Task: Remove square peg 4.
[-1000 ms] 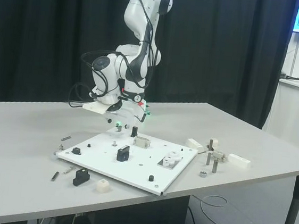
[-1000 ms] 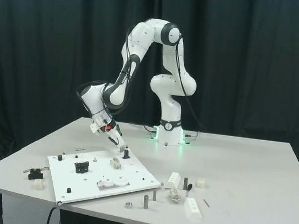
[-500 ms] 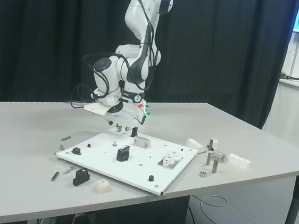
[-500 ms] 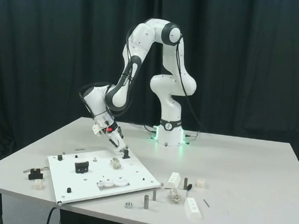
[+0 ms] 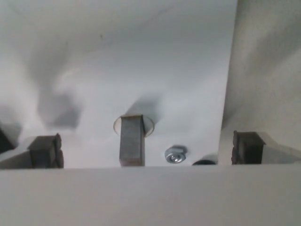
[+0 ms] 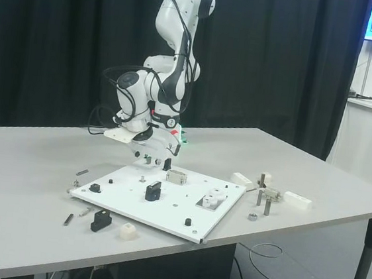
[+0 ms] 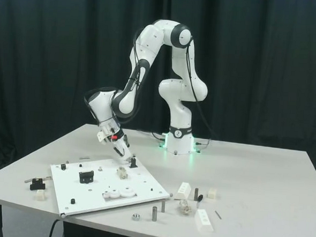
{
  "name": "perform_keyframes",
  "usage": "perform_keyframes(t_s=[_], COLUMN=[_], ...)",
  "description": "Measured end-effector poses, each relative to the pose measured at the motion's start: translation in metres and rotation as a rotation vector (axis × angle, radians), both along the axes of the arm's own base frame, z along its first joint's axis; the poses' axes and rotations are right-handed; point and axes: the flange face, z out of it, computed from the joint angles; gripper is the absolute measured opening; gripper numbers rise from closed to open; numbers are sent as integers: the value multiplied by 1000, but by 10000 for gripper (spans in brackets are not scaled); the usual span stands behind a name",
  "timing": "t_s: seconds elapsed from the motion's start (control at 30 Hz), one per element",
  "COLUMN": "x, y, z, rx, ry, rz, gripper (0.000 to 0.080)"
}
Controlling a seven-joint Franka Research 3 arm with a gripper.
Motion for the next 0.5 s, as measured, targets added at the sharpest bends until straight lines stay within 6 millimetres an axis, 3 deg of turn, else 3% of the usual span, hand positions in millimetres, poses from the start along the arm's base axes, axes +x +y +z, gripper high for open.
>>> perform_keyframes(t_s=[0.4,0.43,0.5], x=[-1,-1,-1], y=[0,0,0], z=[-2,-2,-2], rx=[-20,-21,-22], ry=[-13,-11,-10], rz=[-16,-19,-23], gripper=[800,552,552])
